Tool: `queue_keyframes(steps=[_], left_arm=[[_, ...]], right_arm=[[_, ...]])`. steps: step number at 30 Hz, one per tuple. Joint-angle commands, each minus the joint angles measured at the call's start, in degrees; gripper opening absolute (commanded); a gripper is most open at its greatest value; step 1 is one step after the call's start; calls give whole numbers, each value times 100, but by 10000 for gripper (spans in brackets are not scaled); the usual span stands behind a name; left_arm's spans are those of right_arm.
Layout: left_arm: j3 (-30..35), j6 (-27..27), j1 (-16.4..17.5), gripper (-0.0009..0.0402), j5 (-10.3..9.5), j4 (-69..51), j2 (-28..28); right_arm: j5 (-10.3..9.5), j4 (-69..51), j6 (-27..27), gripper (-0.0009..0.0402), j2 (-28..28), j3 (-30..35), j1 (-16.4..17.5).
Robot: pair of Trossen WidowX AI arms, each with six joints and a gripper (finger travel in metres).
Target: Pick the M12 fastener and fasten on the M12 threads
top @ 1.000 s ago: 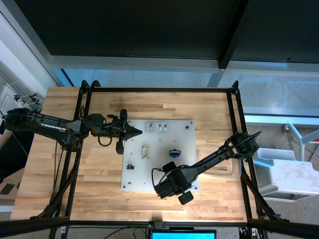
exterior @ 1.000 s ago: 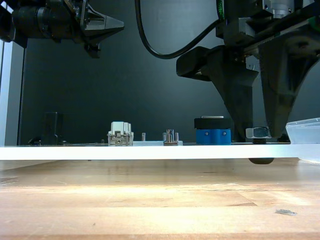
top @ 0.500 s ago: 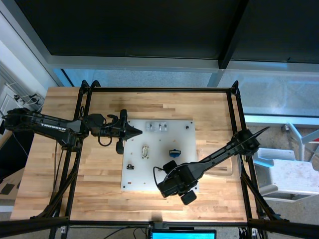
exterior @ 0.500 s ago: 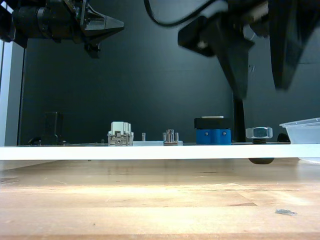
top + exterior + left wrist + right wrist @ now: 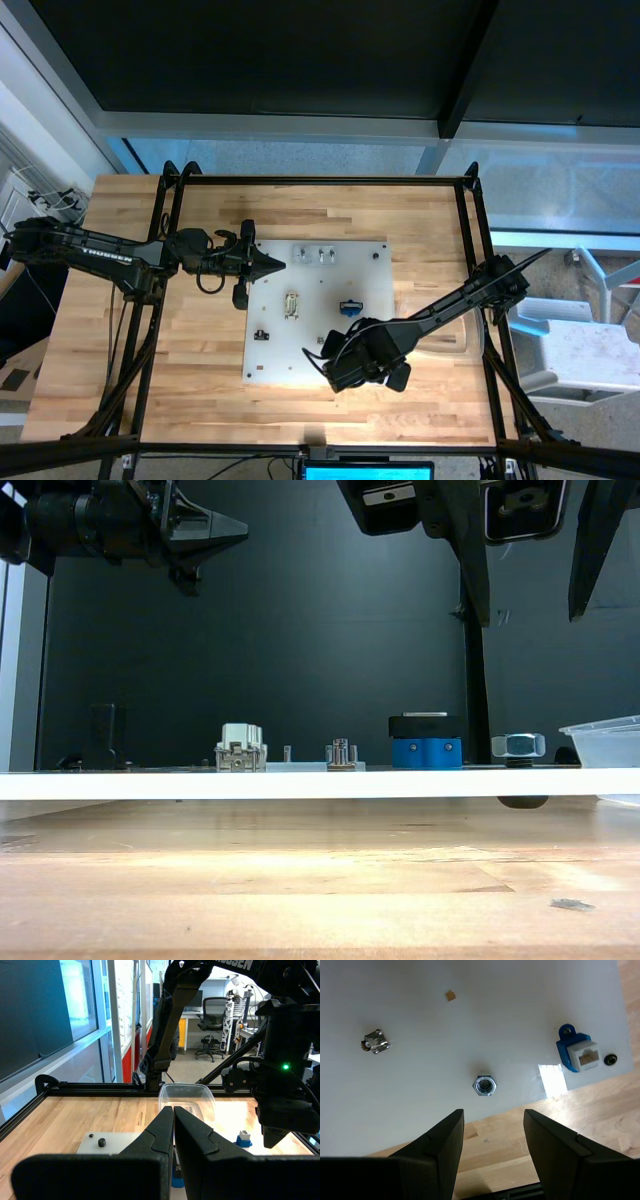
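On the white board (image 5: 290,345), my left claw (image 5: 275,265) hangs pinched together at 10 o'clock; my right claw (image 5: 530,575) hovers spread apart above 5 o'clock, where the silver nut (image 5: 484,1085) sits on its stud (image 5: 518,764). I judge fastening done, only retreat left

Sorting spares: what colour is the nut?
The nut is silver, clearest in right wrist view, below the open right tool; left tool shut over the board.
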Motion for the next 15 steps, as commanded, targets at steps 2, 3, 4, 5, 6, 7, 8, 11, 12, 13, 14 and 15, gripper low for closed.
queue_keyframes(steps=[2,3,4,5,6,7,8,11,12,13,14,15], left_arm=[[0,2,0,0,2,-2,0],[0,2,0,0,2,-2,0],[0,2,2,0,2,0,0],[0,2,0,0,2,0,0],[0,2,2,0,2,0,0],[0,2,0,0,2,0,0],[0,2,0,0,2,-2,0],[0,2,0,0,2,0,0],[0,2,0,0,2,0,0],[0,2,2,0,2,0,0],[0,2,0,0,2,0,0],[0,2,0,0,2,0,0]], right_arm=[[4,-155,-981,165,4,0,0],[4,-175,-1386,165,4,0,2],[4,-199,-1759,165,4,0,2],[2,-214,-2118,165,4,0,0],[-4,-212,-2441,165,4,0,2],[-7,-212,-2736,165,4,0,4],[-4,-208,-3008,165,4,0,7],[-4,-140,-3799,165,4,0,33],[-4,-120,-4124,165,4,0,35],[-2,-101,-4478,165,4,0,35],[-2,-79,-4830,165,4,0,37],[4,-48,-5213,165,4,0,39]])
